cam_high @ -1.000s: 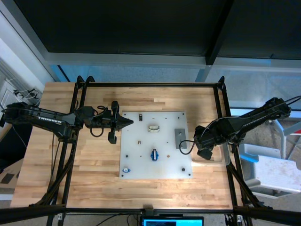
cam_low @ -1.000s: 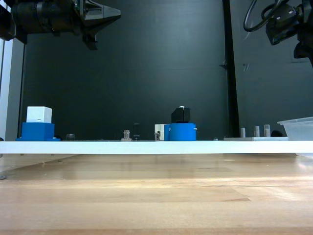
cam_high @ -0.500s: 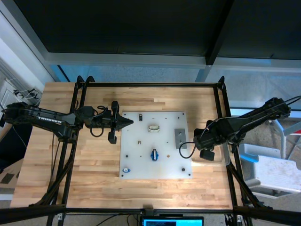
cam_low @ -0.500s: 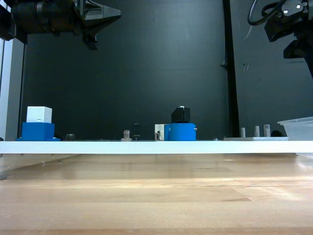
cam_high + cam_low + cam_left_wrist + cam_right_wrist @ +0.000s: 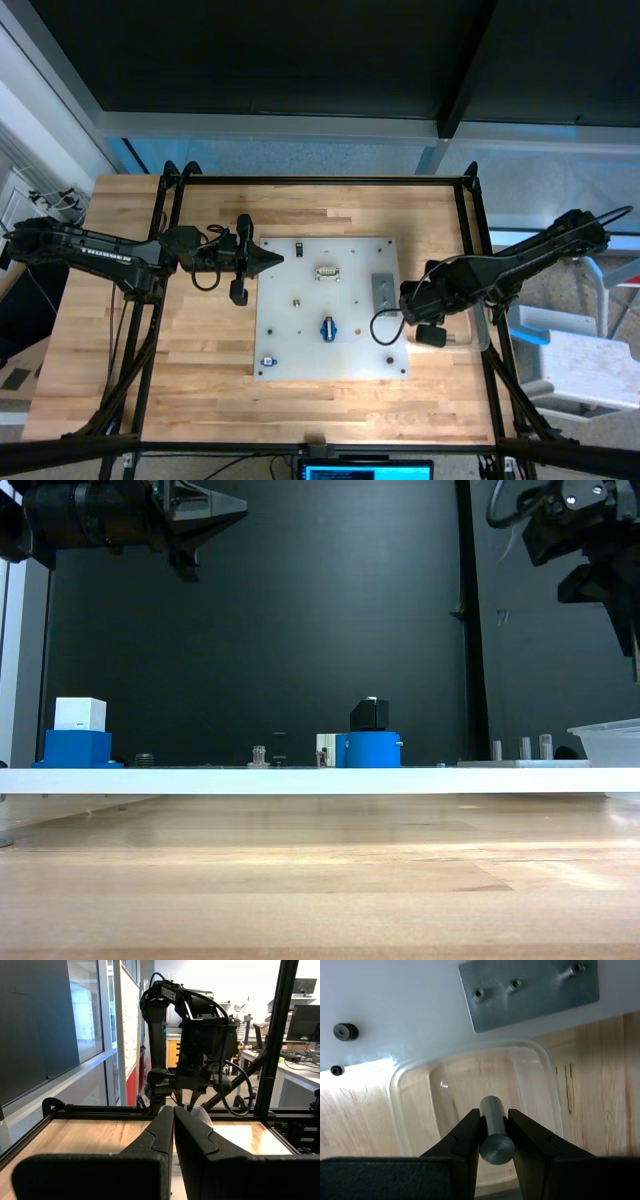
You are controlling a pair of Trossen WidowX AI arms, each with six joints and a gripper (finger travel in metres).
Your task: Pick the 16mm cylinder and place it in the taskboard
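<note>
Picking is done: my right gripper (image 5: 493, 1116) pinches the 16mm cylinder (image 5: 496, 1144) between its fingers, with the clear tray (image 5: 548, 1077) beneath them. Placing in the taskboard (image 5: 395, 995) ahead remains. My left gripper (image 5: 268, 258), fingers closed and empty, hovers at the board's opposite edge.

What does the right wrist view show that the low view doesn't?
Only the right wrist view shows the 16mm cylinder clamped in the right gripper, above the clear tray that lies beside the taskboard. Only the low view shows the left gripper, shut, high above the taskboard's left edge, and the blue fitting. Both show the grey block with its three pegs, and the clear tray.
</note>
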